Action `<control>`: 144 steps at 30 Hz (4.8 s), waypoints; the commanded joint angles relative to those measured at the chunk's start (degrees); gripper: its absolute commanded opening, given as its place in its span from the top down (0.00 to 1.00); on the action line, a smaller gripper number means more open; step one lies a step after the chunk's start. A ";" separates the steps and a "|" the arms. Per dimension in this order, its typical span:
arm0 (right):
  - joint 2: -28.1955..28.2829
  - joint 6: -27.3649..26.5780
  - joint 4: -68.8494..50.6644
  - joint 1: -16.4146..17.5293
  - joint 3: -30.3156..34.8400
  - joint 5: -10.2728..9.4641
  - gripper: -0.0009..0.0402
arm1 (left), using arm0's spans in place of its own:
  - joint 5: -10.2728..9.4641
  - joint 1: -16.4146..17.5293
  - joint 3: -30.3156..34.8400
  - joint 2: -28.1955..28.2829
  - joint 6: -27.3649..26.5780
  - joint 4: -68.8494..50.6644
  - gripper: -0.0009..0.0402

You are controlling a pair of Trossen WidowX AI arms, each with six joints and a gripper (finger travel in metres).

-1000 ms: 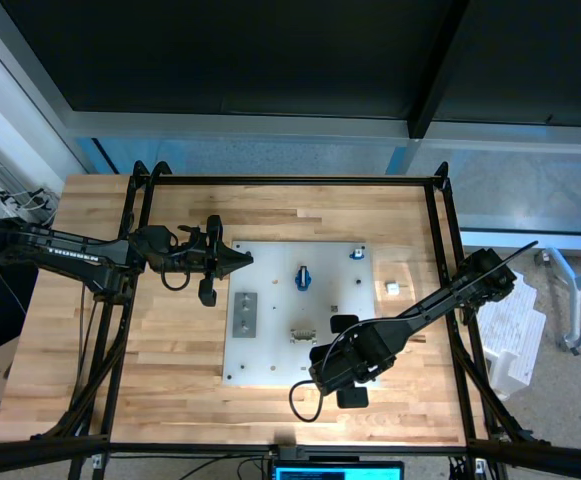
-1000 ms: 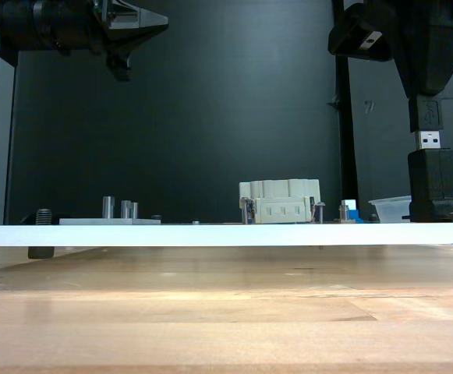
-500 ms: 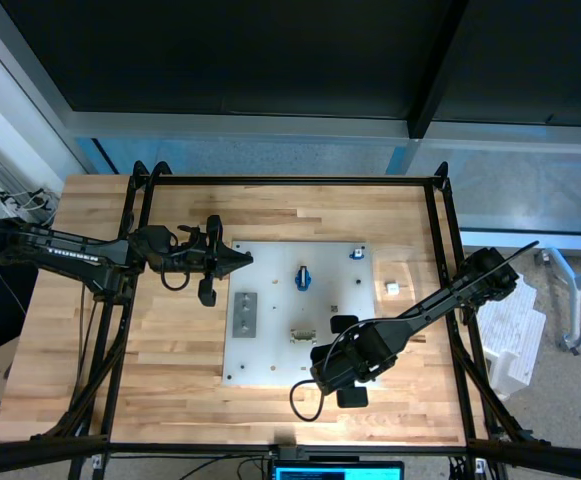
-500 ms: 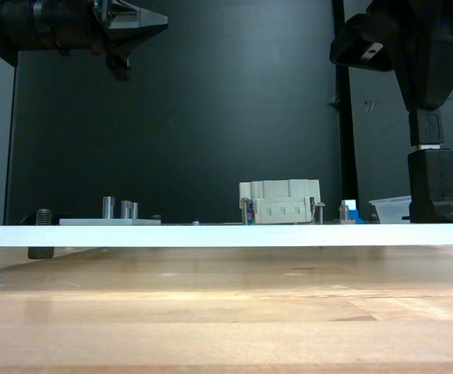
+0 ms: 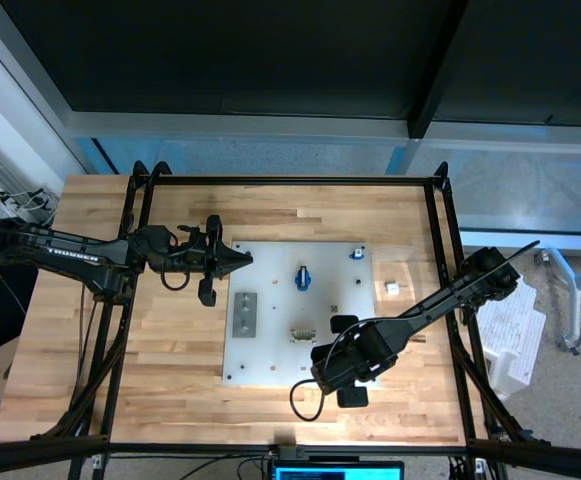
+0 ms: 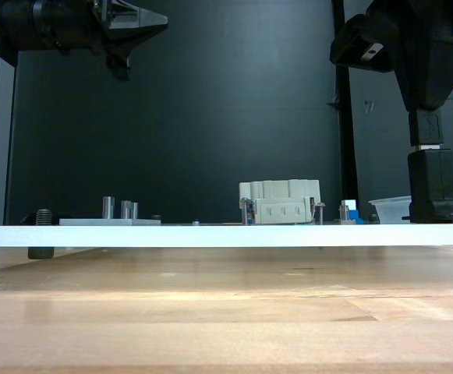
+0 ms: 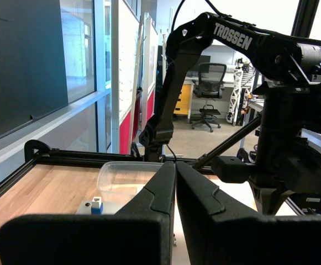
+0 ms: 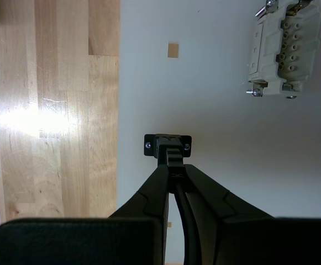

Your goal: Pick the USB connector and install on taskboard

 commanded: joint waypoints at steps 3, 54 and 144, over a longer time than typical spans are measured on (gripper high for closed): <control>0.22 0.00 0.00 -0.02 -0.04 -0.24 0.98 | 0.02 0.00 0.00 0.00 0.02 0.00 0.98; -8.37 -0.24 -3.52 -0.02 0.59 0.00 0.54 | 0.02 0.02 0.02 0.00 0.02 0.00 0.98; -49.86 -24.87 84.72 -32.02 -54.42 -5.90 0.98 | 0.02 0.00 0.00 0.00 0.02 0.00 0.98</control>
